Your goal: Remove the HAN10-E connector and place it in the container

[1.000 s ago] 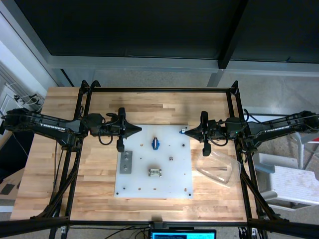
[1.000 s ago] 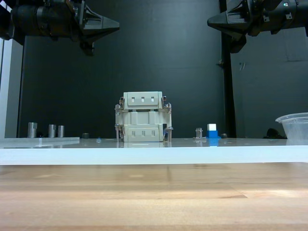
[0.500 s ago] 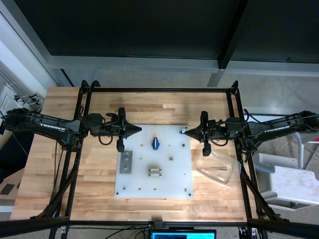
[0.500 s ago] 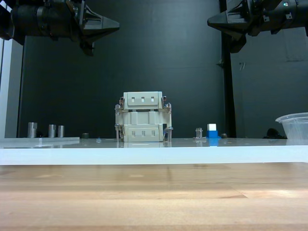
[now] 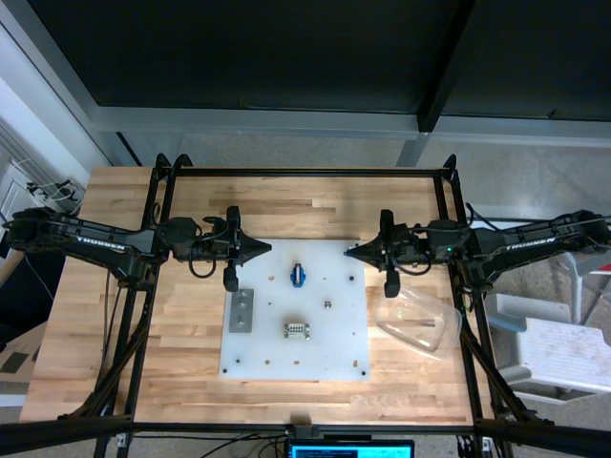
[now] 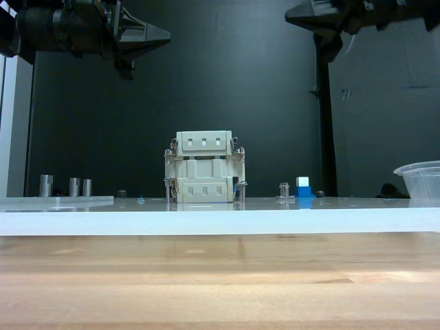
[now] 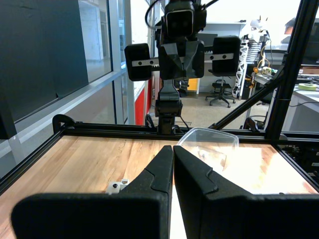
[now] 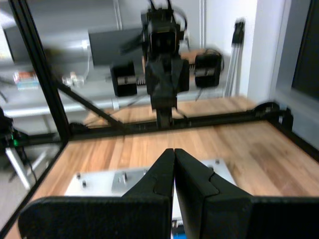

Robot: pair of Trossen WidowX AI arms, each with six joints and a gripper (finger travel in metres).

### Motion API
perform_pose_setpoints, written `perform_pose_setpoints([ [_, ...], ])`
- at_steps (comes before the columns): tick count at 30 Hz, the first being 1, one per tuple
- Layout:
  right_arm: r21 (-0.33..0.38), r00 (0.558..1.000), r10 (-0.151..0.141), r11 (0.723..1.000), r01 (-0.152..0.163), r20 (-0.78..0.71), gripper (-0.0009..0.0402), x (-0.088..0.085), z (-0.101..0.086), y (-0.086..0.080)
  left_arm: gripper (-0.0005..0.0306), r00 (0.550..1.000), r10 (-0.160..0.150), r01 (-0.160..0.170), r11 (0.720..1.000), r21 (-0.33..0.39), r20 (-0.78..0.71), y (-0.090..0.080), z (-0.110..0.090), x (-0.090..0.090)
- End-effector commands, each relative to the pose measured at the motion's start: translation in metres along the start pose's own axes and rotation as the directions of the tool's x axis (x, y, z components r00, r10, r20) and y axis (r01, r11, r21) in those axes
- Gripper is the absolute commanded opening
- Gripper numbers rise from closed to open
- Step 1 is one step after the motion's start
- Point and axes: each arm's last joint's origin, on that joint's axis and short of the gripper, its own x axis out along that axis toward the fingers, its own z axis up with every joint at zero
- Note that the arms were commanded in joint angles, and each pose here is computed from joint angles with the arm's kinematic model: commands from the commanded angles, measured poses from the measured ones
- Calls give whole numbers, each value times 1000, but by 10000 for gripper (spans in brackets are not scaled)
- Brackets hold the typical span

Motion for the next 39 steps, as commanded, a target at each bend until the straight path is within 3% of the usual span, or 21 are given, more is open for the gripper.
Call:
perform_pose_setpoints([
  [1, -17, 996, 9, 1000, -11, -88, 0, 11, 16, 7, 0, 1000, 0, 0, 1000, 0, 0, 0, 0, 0],
  [8, -58, 948, 16, 998, -37, -318, 0, 46, 41, 28, 0, 1000, 0, 0, 1000, 0, 0, 0, 0, 0],
  [19, -117, 795, -12, 990, -75, -607, 0, 97, 66, 60, 0, 1000, 0, 0, 1000, 0, 0, 0, 0, 0],
  [28, -129, 698, -49, 990, -64, -715, 0, 131, 82, 73, 0, 1000, 0, 0, 1000, 0, 0, 0, 0, 0],
  [37, -134, 591, -81, 990, -46, -802, 0, 160, 79, 82, 0, 1000, 0, 0, 1000, 0, 0, 0, 0, 0],
  [39, -123, 563, -76, 991, -47, -823, 0, 165, 77, 85, 0, 1000, 0, 0, 1000, 0, 0, 0, 0, 0],
])
